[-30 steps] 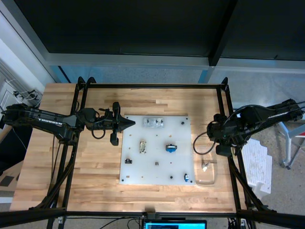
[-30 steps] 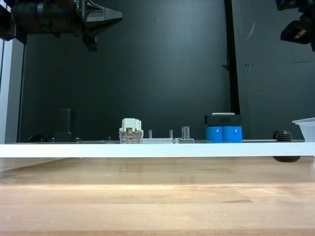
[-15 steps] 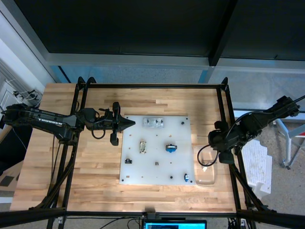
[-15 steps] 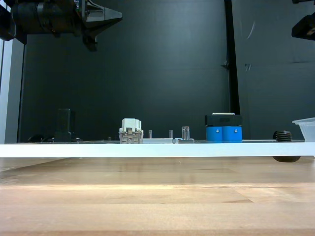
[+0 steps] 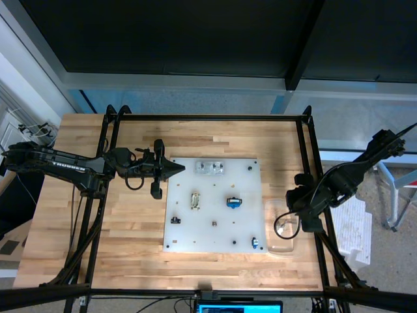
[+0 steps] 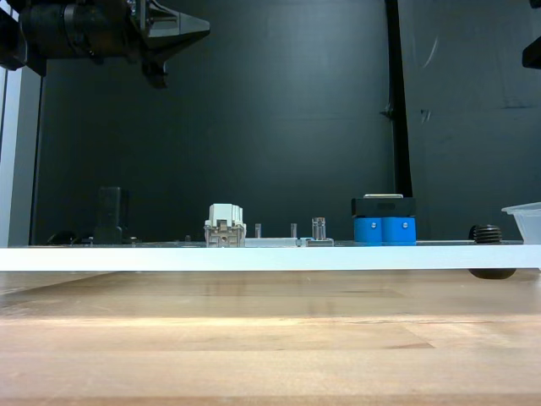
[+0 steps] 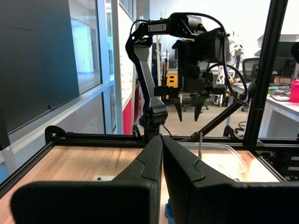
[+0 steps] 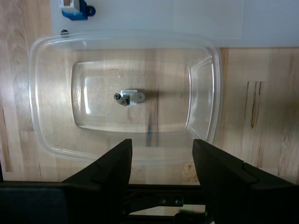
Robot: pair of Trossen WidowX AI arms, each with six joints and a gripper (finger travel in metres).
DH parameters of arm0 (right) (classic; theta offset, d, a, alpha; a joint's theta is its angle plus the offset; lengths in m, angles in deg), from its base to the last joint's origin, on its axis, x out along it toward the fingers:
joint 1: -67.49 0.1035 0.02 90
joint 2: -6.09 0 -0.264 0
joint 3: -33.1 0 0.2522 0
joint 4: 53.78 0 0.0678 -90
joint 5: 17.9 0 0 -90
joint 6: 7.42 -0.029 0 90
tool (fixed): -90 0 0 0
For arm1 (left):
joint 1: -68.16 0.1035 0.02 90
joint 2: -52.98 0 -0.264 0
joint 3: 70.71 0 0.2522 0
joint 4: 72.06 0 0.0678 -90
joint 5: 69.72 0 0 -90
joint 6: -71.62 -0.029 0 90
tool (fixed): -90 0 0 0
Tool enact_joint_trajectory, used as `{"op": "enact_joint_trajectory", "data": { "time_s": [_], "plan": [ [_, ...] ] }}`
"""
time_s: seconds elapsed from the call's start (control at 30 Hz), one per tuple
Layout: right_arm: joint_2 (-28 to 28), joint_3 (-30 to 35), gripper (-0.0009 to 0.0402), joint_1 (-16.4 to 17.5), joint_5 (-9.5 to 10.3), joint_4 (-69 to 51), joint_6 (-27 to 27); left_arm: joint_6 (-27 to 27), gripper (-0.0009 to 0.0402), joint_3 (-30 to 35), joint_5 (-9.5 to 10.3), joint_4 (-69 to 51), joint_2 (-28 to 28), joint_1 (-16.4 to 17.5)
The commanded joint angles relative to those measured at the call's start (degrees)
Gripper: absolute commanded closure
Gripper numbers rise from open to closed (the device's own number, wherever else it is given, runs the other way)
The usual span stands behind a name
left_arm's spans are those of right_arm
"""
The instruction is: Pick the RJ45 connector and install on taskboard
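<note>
Above the clear tray point(image 8: 205, 93) beside the taskboard point(image 5: 195, 238), the right gripper point(image 8: 162, 145) hovers, jaws apart, over the RJ45 connector point(image 8: 130, 97) lying inside. Pickup seems in hand; next it likely must descend and close. The left gripper point(image 5: 174, 169), jaws closed, hangs at the board's left edge.

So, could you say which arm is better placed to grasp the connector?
Right: the right gripper, jaws open, hangs over the tray holding the RJ45 connector; the left gripper, shut, hovers at the taskboard's edge.
</note>
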Motion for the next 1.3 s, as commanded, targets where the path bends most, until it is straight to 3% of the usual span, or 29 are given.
{"op": "enact_joint_trajectory", "data": {
  "time_s": [0.03, 0.53, 0.73, 1.3],
  "plan": [
    [-0.85, -0.28, 0.0195, 0.94, -0.04, 0.74, -1.07, 0.00, 0.0393, 0.00, 0.00, 0.00, 0.00, 0.00],
    [-4.63, -3.63, 0.0180, 5.79, -0.48, 6.58, -4.66, 0.00, 0.0393, 0.00, 0.00, 0.00, 0.00, 0.02],
    [-6.14, -4.50, 0.0180, 6.19, -2.05, 8.90, -5.01, 0.00, 0.0393, 0.00, 0.00, 0.00, 0.00, 0.02],
    [-7.17, -12.46, 0.0180, 6.75, -2.10, 20.65, -7.15, -0.02, 0.0393, 0.00, 0.00, 0.02, 0.00, 0.02]
  ]
}}
